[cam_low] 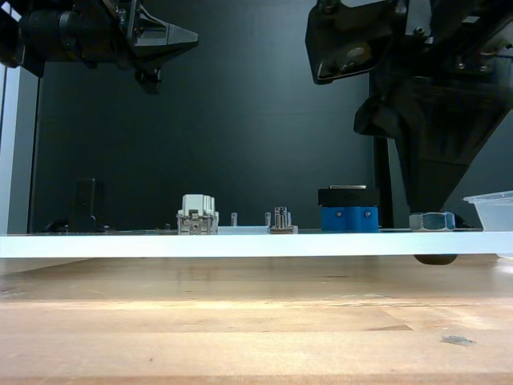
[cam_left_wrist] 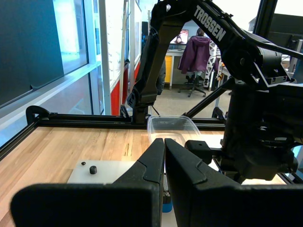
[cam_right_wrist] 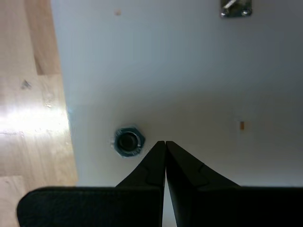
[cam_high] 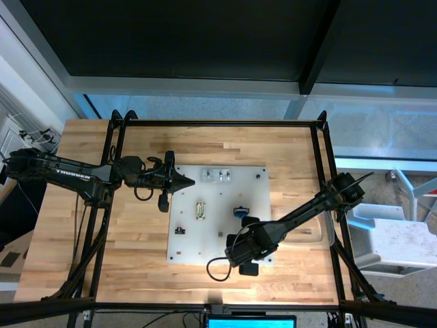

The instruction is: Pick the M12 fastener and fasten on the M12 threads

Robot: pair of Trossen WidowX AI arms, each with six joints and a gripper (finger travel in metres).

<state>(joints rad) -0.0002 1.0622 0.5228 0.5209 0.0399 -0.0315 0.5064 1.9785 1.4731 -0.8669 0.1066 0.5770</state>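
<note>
The M12 fastener (cam_right_wrist: 127,141), a small silver hex nut with a dark centre, sits low on the white board (cam_right_wrist: 199,75) close to its edge. In the low view the nut (cam_low: 431,220) rests down at board level on its stud, with no ribs showing under it. My right gripper (cam_right_wrist: 165,142) hangs just above and beside the nut, shut with nothing between its fingers. In the high view the right arm (cam_high: 249,244) covers that spot. My left gripper (cam_high: 191,182) hovers shut over the board's far left edge, well away from the nut.
A blue connector block (cam_low: 348,216) stands on the board left of the nut. A grey connector (cam_low: 197,218) and a silver post (cam_low: 280,219) stand mid-board. The clear tray (cam_high: 311,236) lies off the board's right side, partly under the right arm.
</note>
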